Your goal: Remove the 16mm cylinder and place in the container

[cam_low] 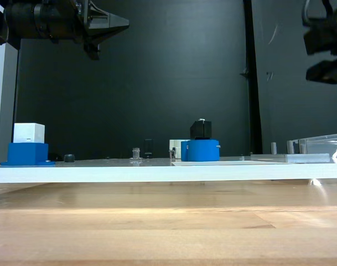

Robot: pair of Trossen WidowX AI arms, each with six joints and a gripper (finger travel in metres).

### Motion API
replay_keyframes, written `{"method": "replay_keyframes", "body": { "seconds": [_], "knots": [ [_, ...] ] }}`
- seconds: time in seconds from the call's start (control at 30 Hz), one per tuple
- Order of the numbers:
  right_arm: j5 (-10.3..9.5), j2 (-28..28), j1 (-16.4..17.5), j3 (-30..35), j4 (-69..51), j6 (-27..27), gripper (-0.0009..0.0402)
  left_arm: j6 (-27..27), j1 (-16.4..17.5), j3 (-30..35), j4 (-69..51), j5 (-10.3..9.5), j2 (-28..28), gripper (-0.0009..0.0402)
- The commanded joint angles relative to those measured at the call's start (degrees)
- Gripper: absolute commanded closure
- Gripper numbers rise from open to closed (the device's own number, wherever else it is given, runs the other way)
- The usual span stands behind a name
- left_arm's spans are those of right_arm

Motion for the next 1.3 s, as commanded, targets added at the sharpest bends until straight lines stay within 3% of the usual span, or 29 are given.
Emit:
{"method": "replay_keyframes", "body": {
  "seconds": [0.03, 0.47, 0.57, 0.9, 1.1, 1.3],
  "knots": [
    [0.0, 0.04, 0.0, -2.62, 1.64, 0.02, 0.0365, 0.02, 0.0, 0.02, 0.02, 0.02, 0.02, 0.0393],
    [-0.66, 0.04, 0.17, -5.31, 4.55, 1.31, 0.036, 0.02, 0.02, 0.02, 0.02, 0.02, 0.02, 0.0393],
    [-2.14, 0.04, 0.26, -5.31, 5.16, 1.29, 0.0331, 0.02, 0.02, 0.02, 0.02, 0.02, 0.02, 0.0393],
    [-1.95, 0.92, 0.37, -5.31, 5.49, 3.43, 0.0218, 0.02, 0.0, 0.02, 0.02, 0.02, 0.02, 0.0393],
    [-1.97, 0.92, 0.35, -5.31, 5.49, 5.46, 0.0188, 0.02, 0.02, 0.02, 0.02, 0.02, 0.02, 0.0393],
    [-1.95, 0.9, 0.33, -5.25, 5.44, 7.06, 0.0185, 0.02, 0.02, 0.02, 0.02, 0.02, 0.02, 0.0393]
  ]
}}
